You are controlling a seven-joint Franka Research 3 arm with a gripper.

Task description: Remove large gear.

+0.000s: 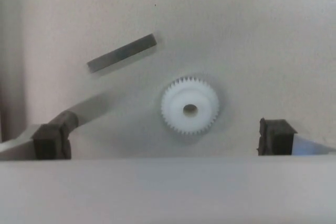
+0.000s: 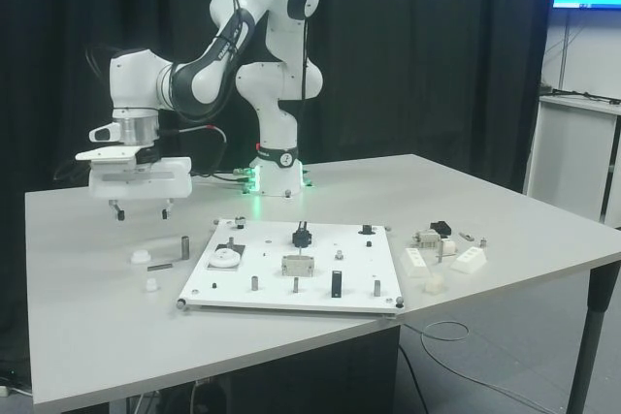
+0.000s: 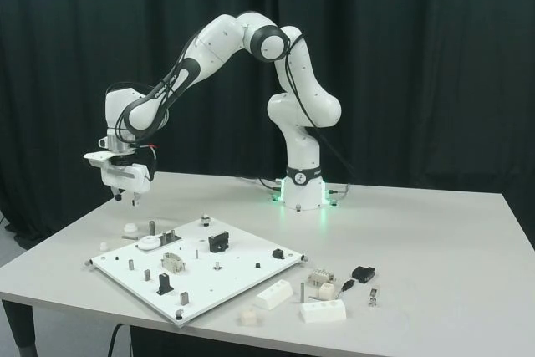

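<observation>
The gripper (image 2: 142,212) is held above the desk (image 2: 78,317), left of the board (image 2: 320,288), with its fingers (image 1: 51,140) spread wide and nothing between them. Directly beneath it, a white gear (image 1: 189,105) is laid flat on the desk near the left edge, off the board. This is judged to be the task's gear, set down clear of the board so that it counts as removed. A grey bar (image 1: 122,53) is left lying just beside it, apart from it. Further right, a wider white disc (image 2: 225,259) is seated at the board's left corner. Whether that is toothed cannot be told, so it may instead be the large gear.
</observation>
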